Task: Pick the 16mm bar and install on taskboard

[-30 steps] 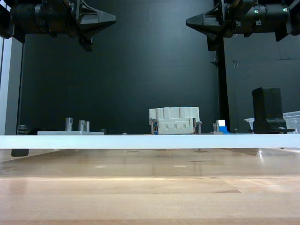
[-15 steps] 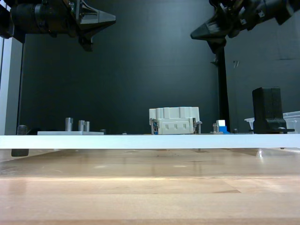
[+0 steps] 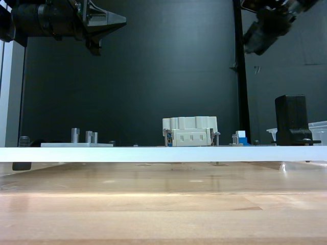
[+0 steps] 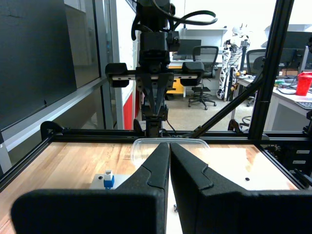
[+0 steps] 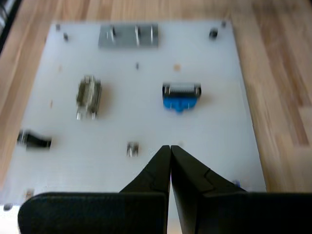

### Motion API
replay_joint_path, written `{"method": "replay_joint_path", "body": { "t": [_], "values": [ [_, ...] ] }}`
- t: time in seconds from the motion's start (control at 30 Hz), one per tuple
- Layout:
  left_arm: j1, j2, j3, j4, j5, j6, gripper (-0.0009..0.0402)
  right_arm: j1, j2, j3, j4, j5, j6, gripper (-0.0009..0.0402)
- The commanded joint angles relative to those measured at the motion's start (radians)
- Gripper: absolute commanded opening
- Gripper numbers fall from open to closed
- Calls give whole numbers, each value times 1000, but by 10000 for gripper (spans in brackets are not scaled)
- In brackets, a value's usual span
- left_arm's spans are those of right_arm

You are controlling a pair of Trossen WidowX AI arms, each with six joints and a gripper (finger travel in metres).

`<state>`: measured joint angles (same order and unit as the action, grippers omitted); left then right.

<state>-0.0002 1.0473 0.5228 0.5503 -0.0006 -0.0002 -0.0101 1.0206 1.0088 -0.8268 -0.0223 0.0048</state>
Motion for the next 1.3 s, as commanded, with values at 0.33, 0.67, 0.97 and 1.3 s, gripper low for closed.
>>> {"method": "replay_joint_path", "body": {
  "t": [0.33,0.67,0.97,1.3],
  "values": [
    [0,0,0,0,0,0,0,17,2,80,-434,-6,-16,0],
    [0,0,0,0,0,0,0,53,3,95,-618,-5,10,0],
    [0,0,0,0,0,0,0,145,47,90,-616,65,126,0],
    [0,0,0,0,0,0,0,235,68,33,-555,83,247,61]
  ]
}}
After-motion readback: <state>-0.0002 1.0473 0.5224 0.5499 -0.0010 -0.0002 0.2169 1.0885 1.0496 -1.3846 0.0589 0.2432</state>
